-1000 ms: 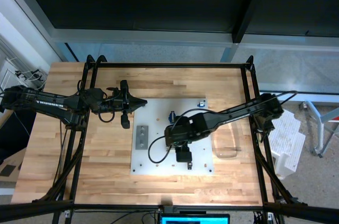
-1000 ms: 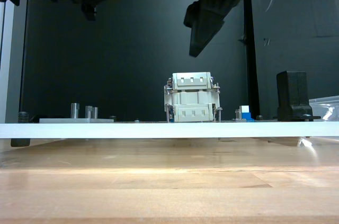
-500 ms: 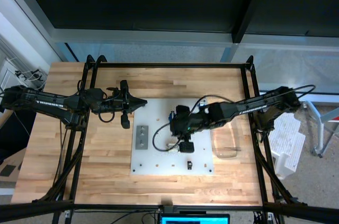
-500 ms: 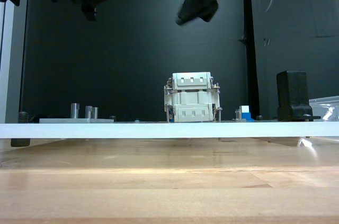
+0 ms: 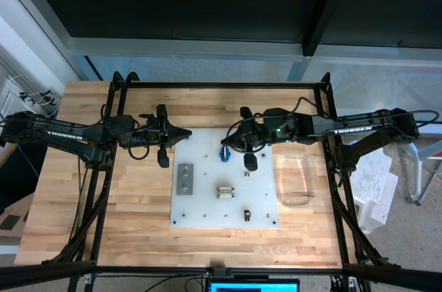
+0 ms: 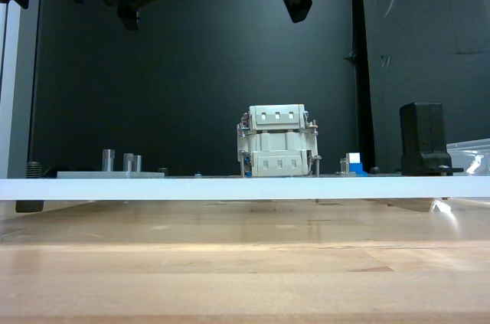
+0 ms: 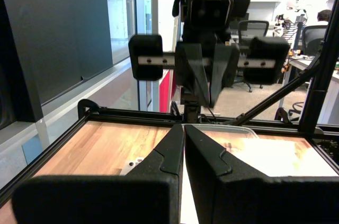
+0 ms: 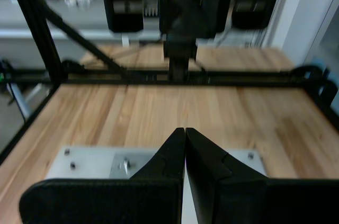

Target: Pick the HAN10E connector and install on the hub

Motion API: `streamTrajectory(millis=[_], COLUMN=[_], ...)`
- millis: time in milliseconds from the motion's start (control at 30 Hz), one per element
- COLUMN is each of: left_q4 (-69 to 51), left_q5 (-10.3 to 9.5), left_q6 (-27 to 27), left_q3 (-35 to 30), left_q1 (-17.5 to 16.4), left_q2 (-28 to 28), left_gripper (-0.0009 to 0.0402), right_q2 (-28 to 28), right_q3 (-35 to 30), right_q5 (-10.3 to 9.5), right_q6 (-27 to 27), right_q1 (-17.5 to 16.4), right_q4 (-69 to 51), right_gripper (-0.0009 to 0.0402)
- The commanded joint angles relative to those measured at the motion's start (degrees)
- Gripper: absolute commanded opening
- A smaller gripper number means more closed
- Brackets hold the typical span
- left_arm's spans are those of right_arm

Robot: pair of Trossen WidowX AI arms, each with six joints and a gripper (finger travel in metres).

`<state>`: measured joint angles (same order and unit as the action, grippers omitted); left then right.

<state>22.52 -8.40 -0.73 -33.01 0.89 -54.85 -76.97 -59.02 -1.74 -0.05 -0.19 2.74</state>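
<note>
HAN10E connector (image 6: 277, 116) beige-grey, upright, seated atop hub (image 6: 277, 162), centre of white board (image 5: 200, 210).

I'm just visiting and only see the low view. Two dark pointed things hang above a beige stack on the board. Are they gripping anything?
Observer: No. The right wrist view shows the right end effector shut, with nothing between its fingers.
Visitor: And the one on the left?
Observer: Its own wrist view shows the left end effector shut and empty as well.
Visitor: Are they directly over the stack?
Observer: No. In the high view both hover near the far edge of the white board, tips pointing toward each other, while the beige stack stands closer to the near edge.
</note>
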Motion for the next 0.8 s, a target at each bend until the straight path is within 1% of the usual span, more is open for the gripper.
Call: streamTrajectory(millis=[33, 167, 300, 467, 600, 667, 700, 800], left_q4=[0.0, 0.0, 0.0, 0.0, 0.0, 0.0, 0.0, 0.3], left_q5=[0.00, 0.00, 0.00, 0.00, 0.00, 0.00, 0.00, 0.00], left_q6=[0.0, 0.0, 0.0, 0.0, 0.0, 0.0, 0.0, 0.0], left_q3=[0.0, 0.0, 0.0, 0.0, 0.0, 0.0, 0.0, 0.0], left_q1=[0.0, 0.0, 0.0, 0.0, 0.0, 0.0, 0.0, 0.0], left_q2=[0.0, 0.0, 0.0, 0.0, 0.0, 0.0, 0.0, 0.0], left_gripper=[0.0001, 0.0001, 0.0001, 0.0001, 0.0001, 0.0001, 0.0001, 0.0001], right_q2=[2.3, 5.6, 9.1, 12.8, 14.8, 15.6, 16.0, 17.0], right_q3=[3.8, 8.9, 13.4, 16.6, 18.1, 18.9, 19.4, 20.7], right_q5=[0.13, 0.22, 0.50, 0.66, 0.59, 0.24, 0.66, 0.72], right_q6=[0.0, 0.0, 0.2, 0.6, 0.7, 0.7, 1.1, 1.6], right_q1=[0.5, 0.9, 1.2, 1.2, 1.3, 1.3, 1.3, 1.3], right_q4=[6.6, 14.1, 18.9, 21.0, 21.1, 21.1, 21.1, 21.1], right_gripper=[0.0002, 0.0002, 0.0002, 0.0002, 0.0002, 0.0002, 0.0002, 0.0002])
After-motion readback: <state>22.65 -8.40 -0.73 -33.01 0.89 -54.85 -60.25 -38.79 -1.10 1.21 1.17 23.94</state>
